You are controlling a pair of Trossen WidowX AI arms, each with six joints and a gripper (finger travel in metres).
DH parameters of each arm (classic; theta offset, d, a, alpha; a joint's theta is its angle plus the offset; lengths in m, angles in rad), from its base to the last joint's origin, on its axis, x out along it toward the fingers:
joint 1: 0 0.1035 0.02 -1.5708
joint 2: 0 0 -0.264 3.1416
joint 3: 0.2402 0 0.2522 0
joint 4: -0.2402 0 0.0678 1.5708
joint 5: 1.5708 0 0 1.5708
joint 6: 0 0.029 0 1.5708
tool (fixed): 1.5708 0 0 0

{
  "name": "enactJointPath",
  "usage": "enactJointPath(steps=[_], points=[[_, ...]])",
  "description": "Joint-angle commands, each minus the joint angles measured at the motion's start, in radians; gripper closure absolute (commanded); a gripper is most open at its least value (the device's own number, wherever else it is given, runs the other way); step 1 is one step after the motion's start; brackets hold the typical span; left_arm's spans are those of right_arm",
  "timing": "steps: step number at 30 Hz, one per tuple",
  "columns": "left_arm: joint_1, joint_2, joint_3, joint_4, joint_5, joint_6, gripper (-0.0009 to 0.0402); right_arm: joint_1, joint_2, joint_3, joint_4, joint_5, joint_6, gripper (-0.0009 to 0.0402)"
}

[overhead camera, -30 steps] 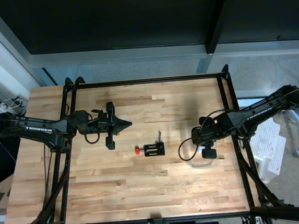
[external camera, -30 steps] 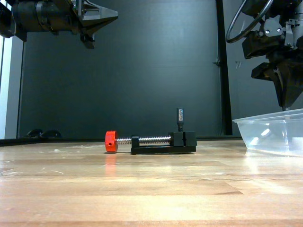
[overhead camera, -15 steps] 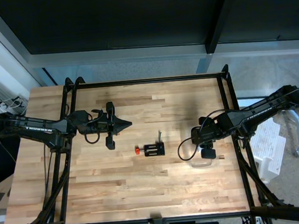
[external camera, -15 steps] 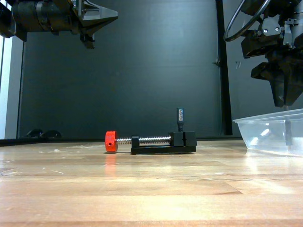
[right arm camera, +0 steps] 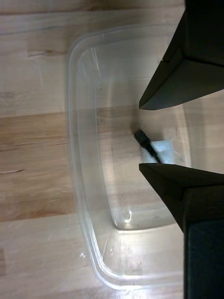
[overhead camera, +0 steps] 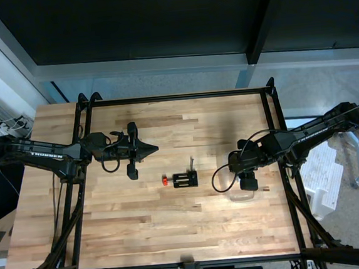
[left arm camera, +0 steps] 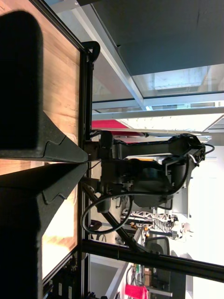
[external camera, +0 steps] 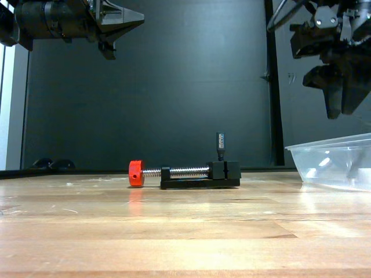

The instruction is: Remove the USB-C connector from taskboard and place in the container

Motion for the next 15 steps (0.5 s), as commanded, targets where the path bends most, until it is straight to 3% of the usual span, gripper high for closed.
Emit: enactJointPath(steps=[1, 15], points=[[0.0, 0.0, 0.0, 0.0, 0.0, 0.0, 0.0393, 0.0, 0.0, 0.026, -0.043, -0.001, 0.0, 0.0236], [0.0, 0.0, 0.0, 0.0, 0.0, 0.0, 0.0393, 0.001, -0.002, 0.055, -0.087, -0.001, 0.0, 0.0235]])
